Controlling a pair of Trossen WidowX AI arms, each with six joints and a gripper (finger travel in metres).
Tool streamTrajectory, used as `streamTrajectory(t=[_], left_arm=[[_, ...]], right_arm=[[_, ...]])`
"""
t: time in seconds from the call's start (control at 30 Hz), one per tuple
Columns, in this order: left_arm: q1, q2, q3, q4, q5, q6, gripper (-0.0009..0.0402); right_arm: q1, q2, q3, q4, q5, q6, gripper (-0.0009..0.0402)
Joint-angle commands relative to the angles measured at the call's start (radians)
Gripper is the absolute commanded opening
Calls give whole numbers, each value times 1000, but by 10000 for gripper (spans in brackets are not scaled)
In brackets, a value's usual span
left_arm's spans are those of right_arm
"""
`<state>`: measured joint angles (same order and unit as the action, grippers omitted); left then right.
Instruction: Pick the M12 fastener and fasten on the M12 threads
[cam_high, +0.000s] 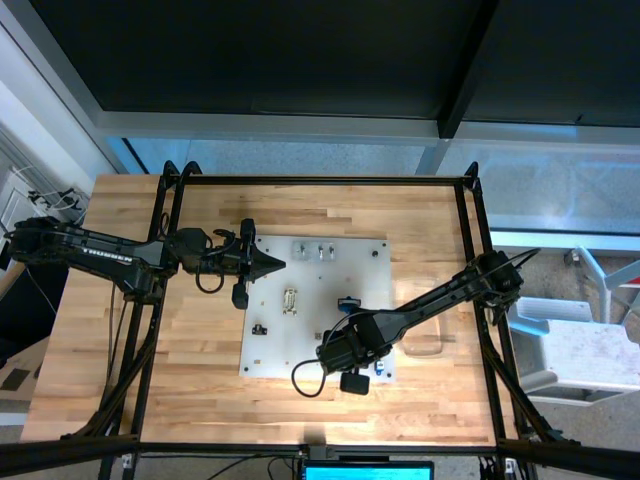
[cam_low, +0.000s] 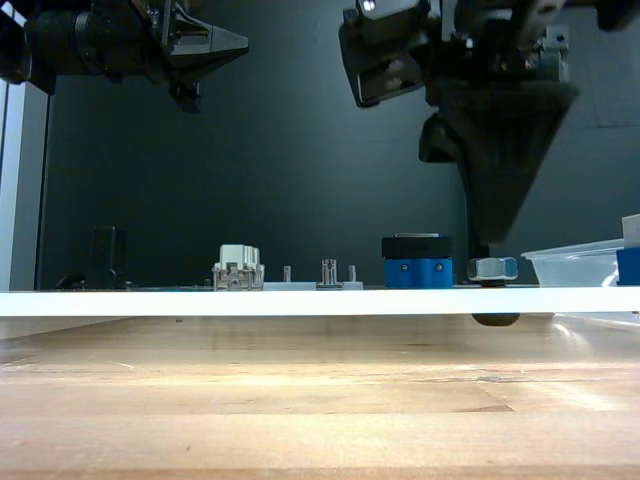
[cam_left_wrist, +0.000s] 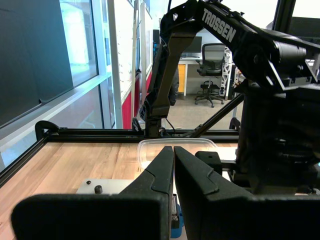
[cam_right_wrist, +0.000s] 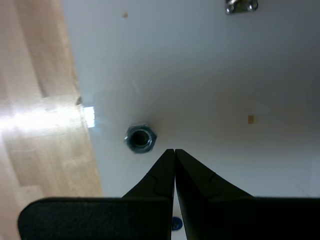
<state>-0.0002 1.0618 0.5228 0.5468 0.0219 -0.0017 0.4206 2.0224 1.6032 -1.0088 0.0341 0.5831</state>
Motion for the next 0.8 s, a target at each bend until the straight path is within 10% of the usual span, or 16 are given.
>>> streamTrajectory(t=[0.03,0.4,0.5,0.63,0.8], left_arm=[[0,0,0,0,0,0,0],[0,0,0,0,0,0,0],[0,0,0,0,0,0,0],[0,0,0,0,0,0,0],[0,0,0,3,0,0,0]], right_arm=[[1,1,-16,10,-1,15,0],[4,30,-16,48,-21,11,0],[6,29,-16,58,-77,11,0],[7,11,-16,52,-278,-52,0],[7,-7,-16,25,-265,-66,0]])
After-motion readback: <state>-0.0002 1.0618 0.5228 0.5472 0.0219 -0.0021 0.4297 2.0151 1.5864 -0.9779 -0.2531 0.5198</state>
